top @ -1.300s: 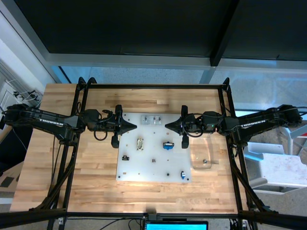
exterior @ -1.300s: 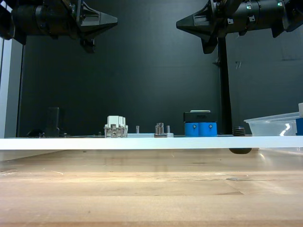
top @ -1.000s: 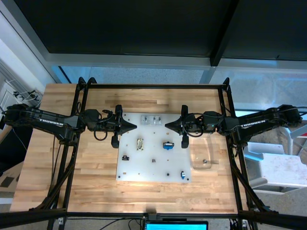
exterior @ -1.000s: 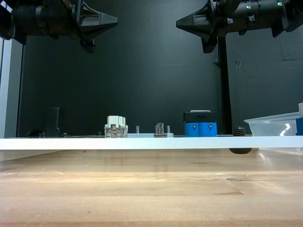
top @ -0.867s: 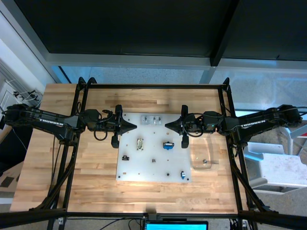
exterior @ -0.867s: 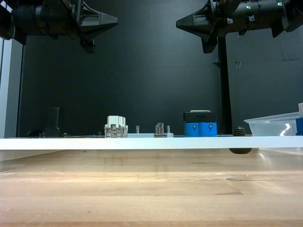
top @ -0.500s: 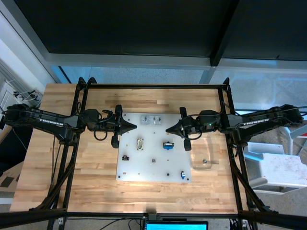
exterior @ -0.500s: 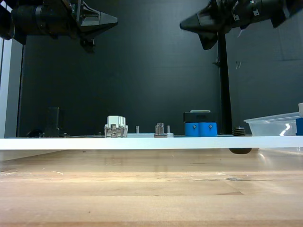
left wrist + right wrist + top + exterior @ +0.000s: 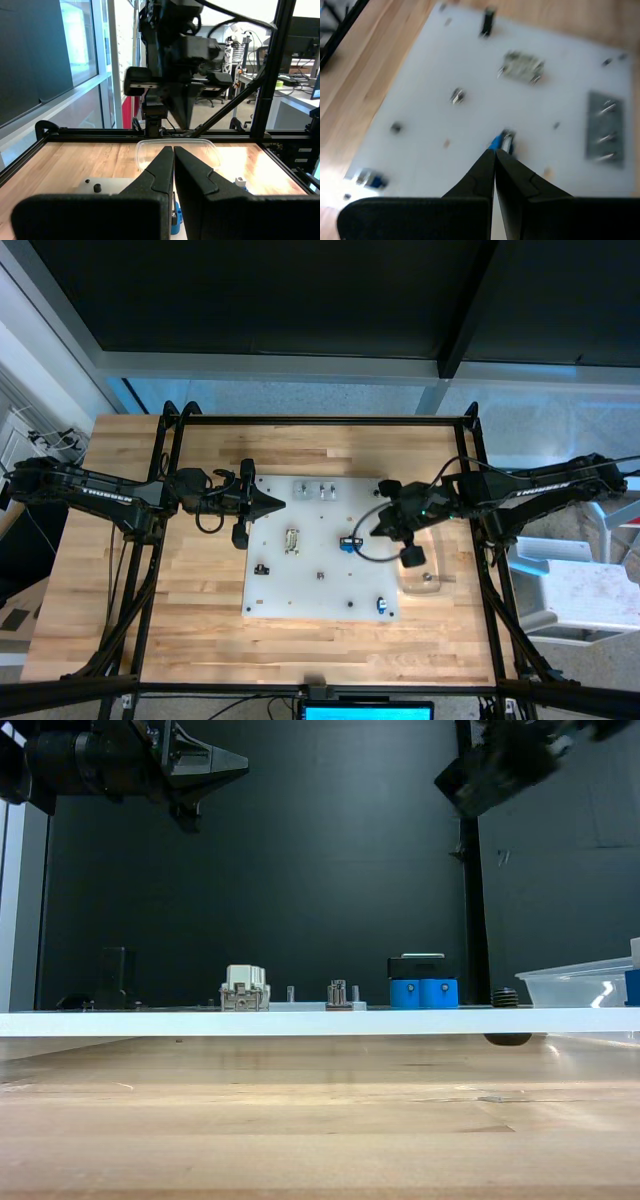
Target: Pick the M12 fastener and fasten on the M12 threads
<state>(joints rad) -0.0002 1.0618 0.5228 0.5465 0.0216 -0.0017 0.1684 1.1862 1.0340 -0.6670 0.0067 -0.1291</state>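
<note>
Left gripper [image 9: 280,504] closed, high over board [image 9: 300,585] left edge; right gripper [image 9: 373,532] closed, empty, above board; nut [image 9: 427,577] in tray [image 9: 420,595].

I see the nut [image 9: 427,577], a tiny silver speck, lying in the clear tray [image 9: 441,587] beside the white board [image 9: 300,592], well apart from the stud [image 9: 350,602], which stands upright, short, black, its ribs bare, near the board's near right edge

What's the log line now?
left hand shut, high at board's left edge; right hand shut, above board; nut in tray; stud bare
</note>
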